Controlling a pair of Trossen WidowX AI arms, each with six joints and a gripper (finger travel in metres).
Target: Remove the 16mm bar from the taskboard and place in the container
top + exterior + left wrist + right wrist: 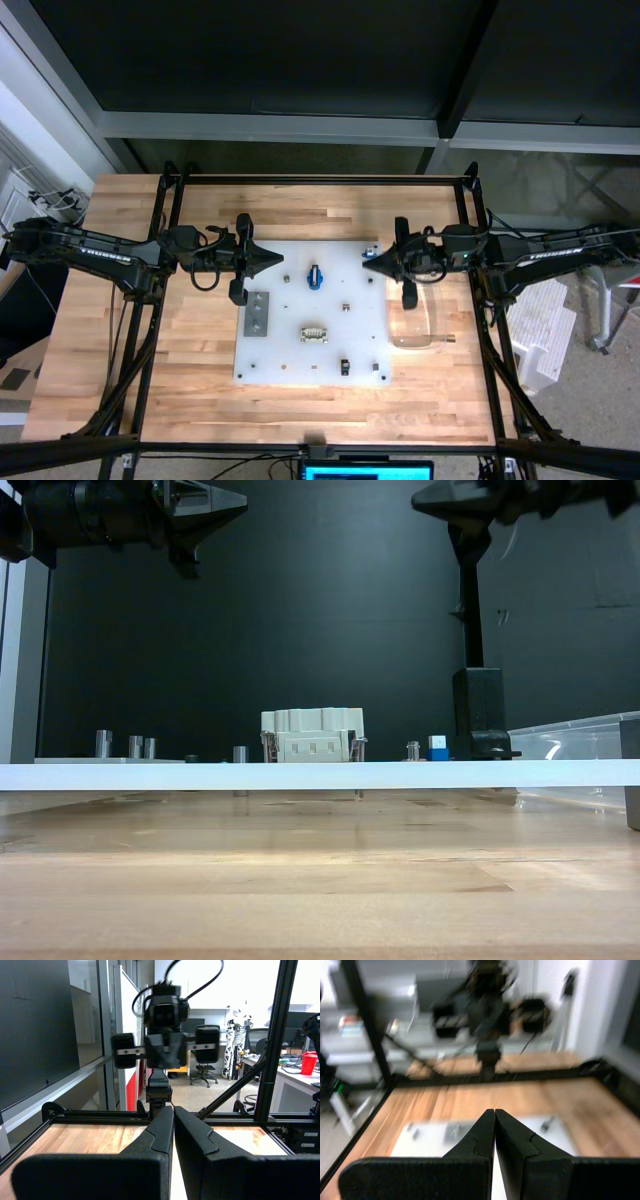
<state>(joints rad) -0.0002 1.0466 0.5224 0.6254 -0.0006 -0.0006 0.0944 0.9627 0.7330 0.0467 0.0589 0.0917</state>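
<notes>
**Status: both hands clenched and raised, bar not yet gripped**

**High view.** Hazard one: the taskboard (pixel 330 345) carries several small upright fittings, and the 16mm bar cannot be singled out among them. A descent onto the wrong fitting is the likeliest fault. The probable site is the grey block (pixel 258 318) at the board's left edge. The left hand (pixel 283 260) hangs over the far left part of the board, on the far side of the block. The right hand (pixel 365 263) hangs over the far right part. The container (pixel 425 322) sits on the surface just beside the board's right edge, nearer than the right hand. Hazard two: a release made short of the clear tub would drop the bar onto the board.

**Low view.** Three short pegs (pixel 135 746) stand on the block at the left. Both hands are well above them, and neither touches anything.

**Left wrist view.** The fingers (pixel 162 1130) are pressed together with nothing between them. Hazard three: descending without opening first would strike a peg top. No bar shows here.

**Right wrist view.** The fingers (pixel 482 1142) meet and are empty. The board lies below and ahead.
</notes>
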